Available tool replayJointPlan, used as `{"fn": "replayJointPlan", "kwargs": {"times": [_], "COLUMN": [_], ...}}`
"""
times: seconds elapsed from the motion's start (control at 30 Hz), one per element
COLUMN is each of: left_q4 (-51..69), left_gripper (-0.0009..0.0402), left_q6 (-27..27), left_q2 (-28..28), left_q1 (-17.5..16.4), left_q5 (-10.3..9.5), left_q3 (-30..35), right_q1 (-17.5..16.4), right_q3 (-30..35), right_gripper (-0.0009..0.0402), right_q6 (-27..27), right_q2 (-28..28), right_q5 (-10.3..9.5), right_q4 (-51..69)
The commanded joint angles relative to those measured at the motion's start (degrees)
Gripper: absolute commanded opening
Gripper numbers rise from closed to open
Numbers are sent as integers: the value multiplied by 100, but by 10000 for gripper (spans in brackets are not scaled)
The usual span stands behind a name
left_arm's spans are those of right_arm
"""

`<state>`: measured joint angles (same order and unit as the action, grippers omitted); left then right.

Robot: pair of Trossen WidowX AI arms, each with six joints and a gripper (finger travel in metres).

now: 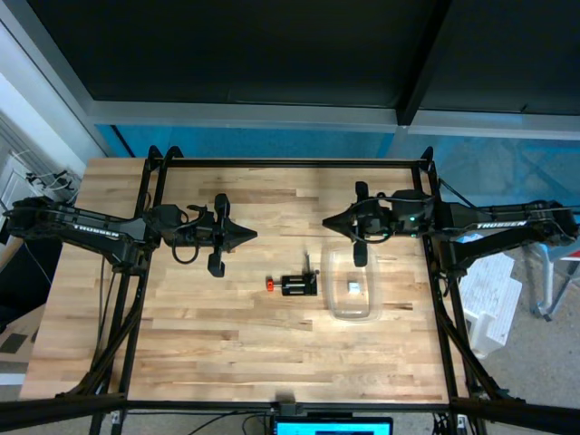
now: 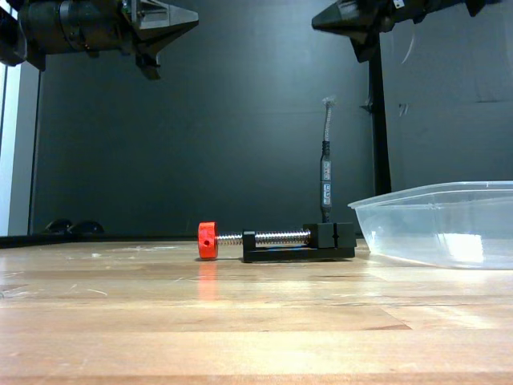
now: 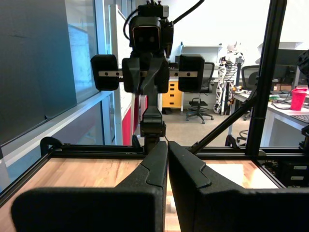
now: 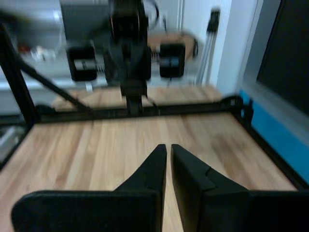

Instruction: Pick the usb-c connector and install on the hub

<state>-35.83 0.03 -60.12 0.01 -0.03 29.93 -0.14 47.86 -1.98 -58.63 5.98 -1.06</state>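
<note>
You have the whole job ahead of you, as far as I can judge: nothing is picked up and nothing is being fitted to the hub. The left gripper [image 1: 246,234] hangs high over the tabletop [image 1: 227,353], toward its left edge, with its jaws drawn together to a hairline gap and nothing between them. Around the middle of the tabletop lies the hub [image 1: 297,285], its orange-red tip [image 1: 270,284] pointing toward the left edge and a thin dark pin [image 2: 326,180] standing up from its other end. You cannot pick out the usb-c connector for certain in any view, so its place has to be found first. Just beside the hub, on the side of the right edge, sits a clear plastic tray [image 1: 328,281], and all that shows in it is a small white-grey square piece [image 1: 354,287]. The right gripper [image 1: 328,220] hangs high near the tray's far rim, its jaws likewise almost touching and empty. Finding, grasping, carrying and seating the connector are all left to do. The surface is pale wood planking, fenced by black rails [image 1: 290,163]. Beyond the far edge stands a dark wall [image 1: 272,54] with a blue strip [image 1: 272,140] below it, and the left wrist view shows a bright office with chairs behind.
</note>
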Motion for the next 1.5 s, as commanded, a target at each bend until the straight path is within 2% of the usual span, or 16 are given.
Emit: {"fn": "replayJointPlan", "kwargs": {"times": [0.03,0.5,0.67,1.5], "left_q4": [0,-2,0,0], "left_gripper": [0,0,0,0], "left_q6": [-2,-2,-2,-2], "left_q2": [0,2,2,2], "left_q1": [-2,-2,0,-2], "left_q5": [2,2,2,2], "left_q3": [2,2,2,2], "right_q1": [-2,63,63,63], "right_q3": [-262,-1266,-1344,-1355], "right_gripper": [-1,0,0,0], "right_q6": [-4,-83,-160,-160], "right_q2": [168,848,949,940], "right_q5": [-4,-186,-446,-450], "right_q4": [-365,-1412,-1434,-1462]}}
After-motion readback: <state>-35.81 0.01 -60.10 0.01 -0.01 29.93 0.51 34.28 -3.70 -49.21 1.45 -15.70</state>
